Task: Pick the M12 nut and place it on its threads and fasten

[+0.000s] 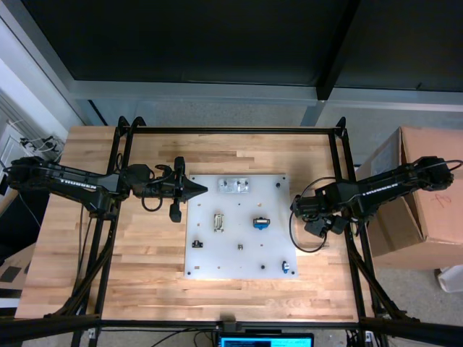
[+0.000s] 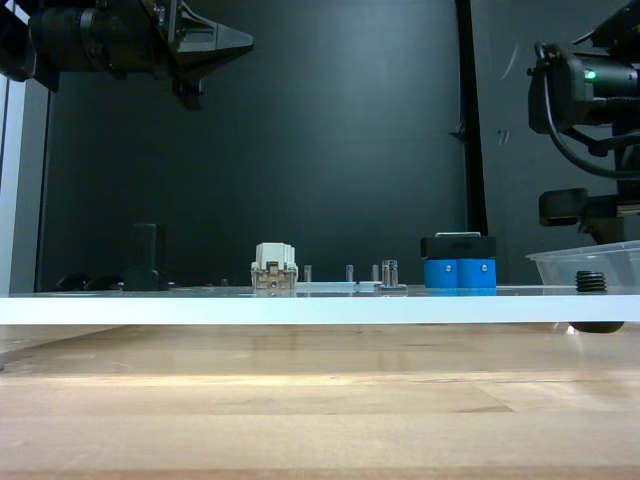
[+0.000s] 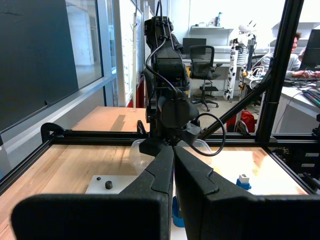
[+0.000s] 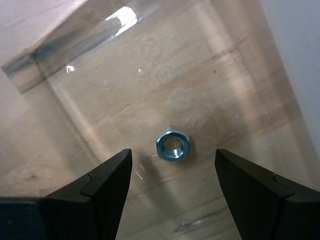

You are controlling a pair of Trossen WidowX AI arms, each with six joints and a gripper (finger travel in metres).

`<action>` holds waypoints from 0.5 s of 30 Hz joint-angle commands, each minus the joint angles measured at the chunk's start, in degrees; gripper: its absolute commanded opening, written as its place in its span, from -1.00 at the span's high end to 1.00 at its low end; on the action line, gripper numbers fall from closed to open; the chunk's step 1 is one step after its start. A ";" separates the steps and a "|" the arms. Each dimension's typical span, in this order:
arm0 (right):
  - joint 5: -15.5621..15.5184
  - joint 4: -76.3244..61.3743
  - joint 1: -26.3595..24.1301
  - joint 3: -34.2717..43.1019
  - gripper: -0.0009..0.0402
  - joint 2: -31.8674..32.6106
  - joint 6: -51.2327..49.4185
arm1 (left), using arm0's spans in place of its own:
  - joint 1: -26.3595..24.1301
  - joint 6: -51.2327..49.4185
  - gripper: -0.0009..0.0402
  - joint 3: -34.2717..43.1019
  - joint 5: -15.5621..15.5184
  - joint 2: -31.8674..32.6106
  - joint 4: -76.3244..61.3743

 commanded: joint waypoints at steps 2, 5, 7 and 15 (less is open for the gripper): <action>-0.02 1.27 0.28 -0.39 -0.17 0.04 0.04 | 0.02 0.00 0.96 0.00 0.02 0.02 0.02; 0.00 1.42 0.46 -0.39 -0.17 0.04 0.02 | 0.00 0.00 0.96 0.00 0.00 0.02 0.02; 0.00 1.44 0.50 -0.46 -0.17 0.04 0.00 | 0.00 0.00 0.96 0.00 0.02 0.02 0.02; -0.02 2.29 0.63 -1.33 -0.12 0.04 0.00 | 0.00 0.00 0.96 0.00 0.02 0.02 0.02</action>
